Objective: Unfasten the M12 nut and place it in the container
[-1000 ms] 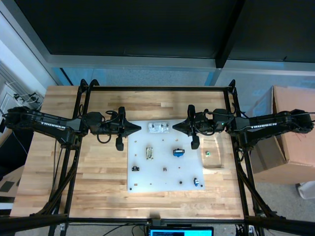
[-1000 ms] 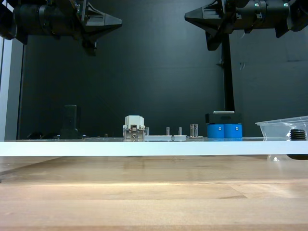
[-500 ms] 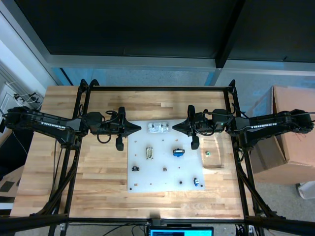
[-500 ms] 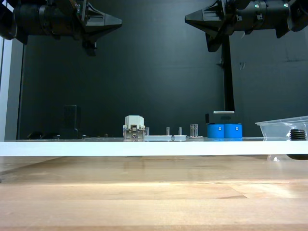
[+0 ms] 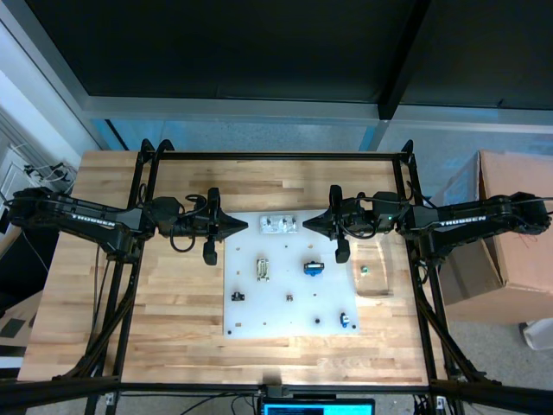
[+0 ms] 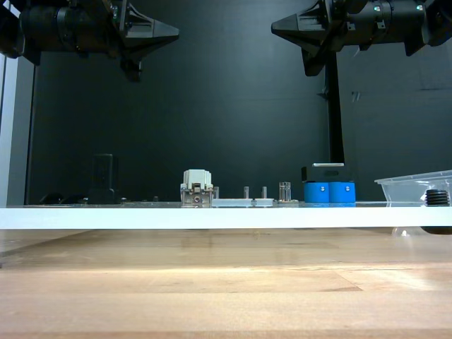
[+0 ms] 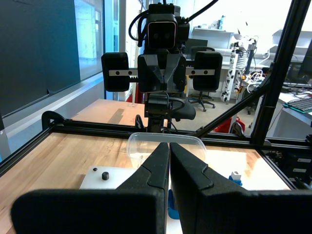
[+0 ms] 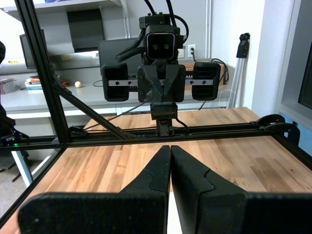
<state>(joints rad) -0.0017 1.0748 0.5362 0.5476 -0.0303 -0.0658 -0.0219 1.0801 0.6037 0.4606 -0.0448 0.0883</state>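
Note:
The black ribbed stud (image 6: 437, 198) stands bare at the board's near right edge (image 5: 345, 321), its ribs showing. A small pale object that looks like the silver nut (image 5: 365, 269) lies free inside the clear container (image 5: 374, 293), which sits just right of the white board (image 5: 259, 320). My left gripper (image 5: 245, 226) hangs high over the board's far left edge, its fingers pressed together on nothing (image 7: 169, 145). My right gripper (image 5: 304, 223) hangs high over the board's far middle, facing the left one, also shut and empty (image 8: 170, 146).
On the board stand a blue block (image 5: 313, 267), a beige connector (image 5: 262, 270), a silver post (image 6: 284, 191) and a clear fixture (image 5: 279, 225). A black frame (image 5: 276, 156) rings the wooden table. A cardboard box (image 5: 510, 225) sits off to the right.

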